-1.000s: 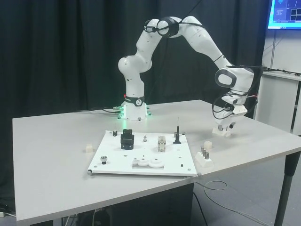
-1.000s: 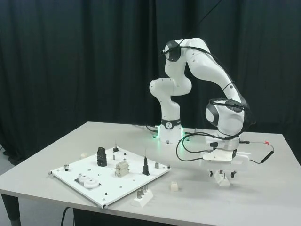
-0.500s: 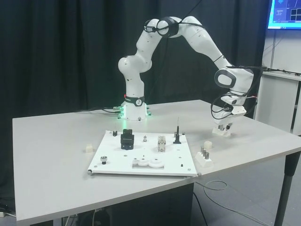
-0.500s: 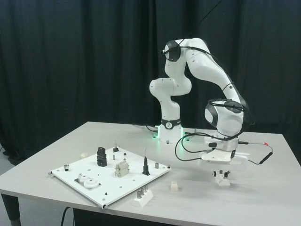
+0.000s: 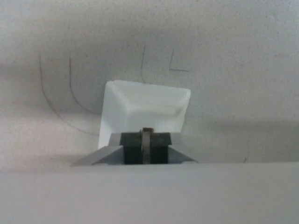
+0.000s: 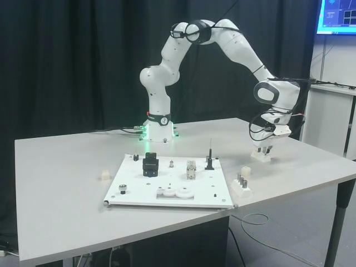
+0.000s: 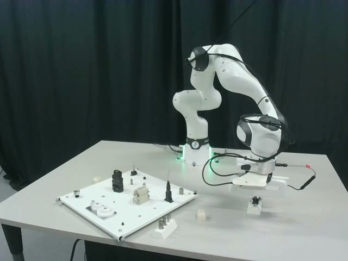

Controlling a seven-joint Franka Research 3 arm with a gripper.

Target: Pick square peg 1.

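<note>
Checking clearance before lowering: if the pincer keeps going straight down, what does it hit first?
Probably the small white holder block directly beneath the pincer, standing on the grey table. The gap between them is hard to judge.

There's square peg 1 [image 5: 146,145], a slim grey metal piece seen end-on in the wrist view, standing upright and squeezed between two black finger pads. Right below it sits its white holder block [image 5: 145,109], a small block with sloped sides and a recessed top, resting flat on the grey counter [image 5: 243,56]. In the first room view the holder block [image 6: 261,155] lies out at about three o'clock from the arm's base, well apart from the white assembly board. In the second room view the same block [image 7: 254,208] shows at the far side of the counter; the peg itself is too small to make out there.
</note>
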